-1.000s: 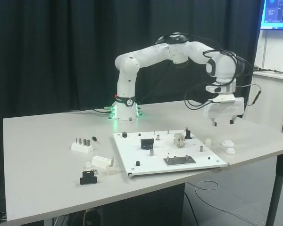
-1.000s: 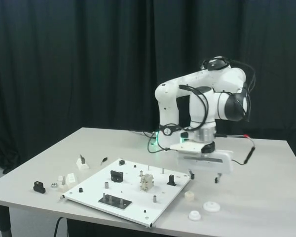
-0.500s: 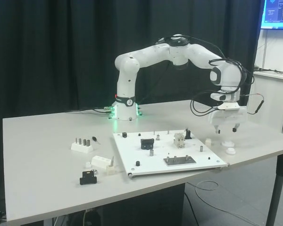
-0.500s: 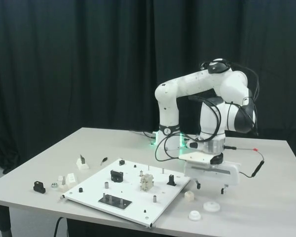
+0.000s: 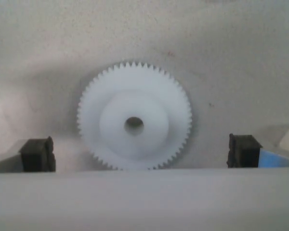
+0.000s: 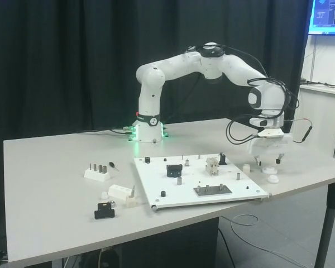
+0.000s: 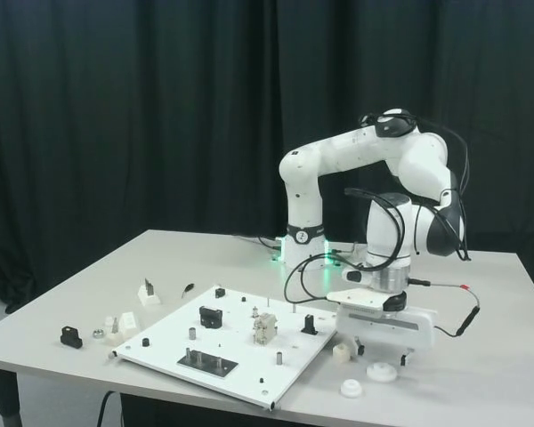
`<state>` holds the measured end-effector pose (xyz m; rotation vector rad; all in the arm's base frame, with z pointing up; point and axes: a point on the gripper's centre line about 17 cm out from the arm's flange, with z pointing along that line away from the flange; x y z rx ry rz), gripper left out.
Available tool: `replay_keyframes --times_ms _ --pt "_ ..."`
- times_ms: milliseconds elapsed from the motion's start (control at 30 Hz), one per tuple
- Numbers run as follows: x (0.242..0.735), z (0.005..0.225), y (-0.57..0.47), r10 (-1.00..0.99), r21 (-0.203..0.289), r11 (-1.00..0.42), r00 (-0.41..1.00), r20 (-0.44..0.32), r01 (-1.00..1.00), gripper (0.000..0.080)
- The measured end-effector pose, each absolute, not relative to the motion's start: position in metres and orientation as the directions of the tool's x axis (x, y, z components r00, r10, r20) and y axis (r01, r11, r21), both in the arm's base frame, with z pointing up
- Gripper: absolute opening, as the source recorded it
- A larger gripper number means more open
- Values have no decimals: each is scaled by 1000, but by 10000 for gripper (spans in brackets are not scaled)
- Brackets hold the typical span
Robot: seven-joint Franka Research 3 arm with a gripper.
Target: Pick large gear.
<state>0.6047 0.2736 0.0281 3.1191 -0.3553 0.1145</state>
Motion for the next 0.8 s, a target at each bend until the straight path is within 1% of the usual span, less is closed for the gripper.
replay_keyframes --times_ms 800 --pt "616 9 280 -225 -10 -974 967 117 -226 800"
